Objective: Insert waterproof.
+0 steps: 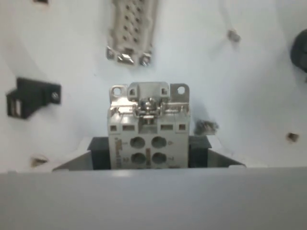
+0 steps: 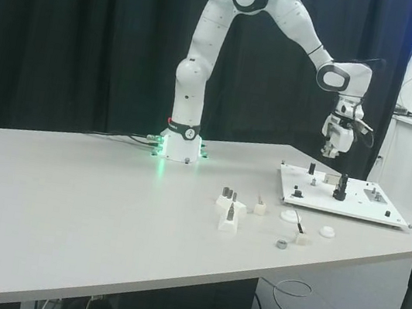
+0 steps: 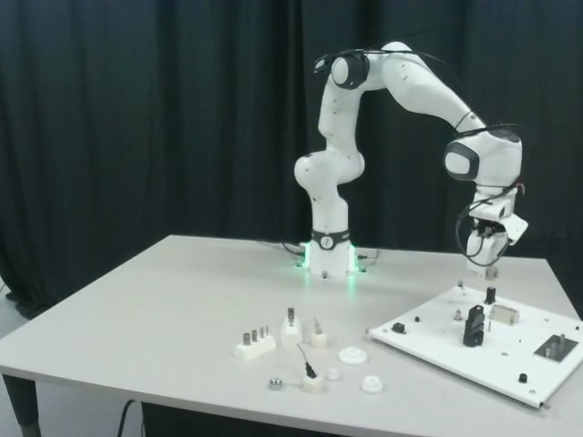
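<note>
The jaws are clamped on the waterproof connector [image 1: 148, 129], a blocky grey plug with a metal latch on top and four round pin holes in its face. The gripper [image 2: 334, 150] hangs above the white board [image 3: 428, 341], over the board's far edge, so the plug is in the air, not yet seated.

It looks like a stiff, hard moulded body, light for its bulk, and the flat side walls where the fingers press seem the right place to hold it (the latch looks like something to leave alone). It should not flex, so any misalignment will probably jam rather than give.

On the board, ahead of the plug in the wrist view, lies one long grey socket [image 1: 130, 29] with many pin holes, and one black bracket [image 1: 31, 97] stands apart from it.

Out on the grey table [image 2: 88, 206], near its front edge, I count three small white fixture blocks [image 3: 254, 344] and two white discs [image 3: 352, 356].
</note>
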Controlling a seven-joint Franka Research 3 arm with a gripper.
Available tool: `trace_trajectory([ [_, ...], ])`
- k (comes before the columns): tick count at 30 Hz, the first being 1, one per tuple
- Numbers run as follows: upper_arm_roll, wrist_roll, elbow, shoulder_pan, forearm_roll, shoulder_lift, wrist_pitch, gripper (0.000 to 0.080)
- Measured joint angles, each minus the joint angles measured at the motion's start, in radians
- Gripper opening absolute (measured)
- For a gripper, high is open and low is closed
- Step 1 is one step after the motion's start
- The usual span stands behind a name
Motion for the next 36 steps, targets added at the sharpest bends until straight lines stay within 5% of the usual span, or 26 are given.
trace_trajectory([
  [14, 0.0, 0.068, 0.025, 0.048, 0.004, 0.067, 0.076, 0.0317],
  [36, -0.012, 0.08, 0.121, 0.054, 0.064, 0.17, 0.056, 0.0317],
])
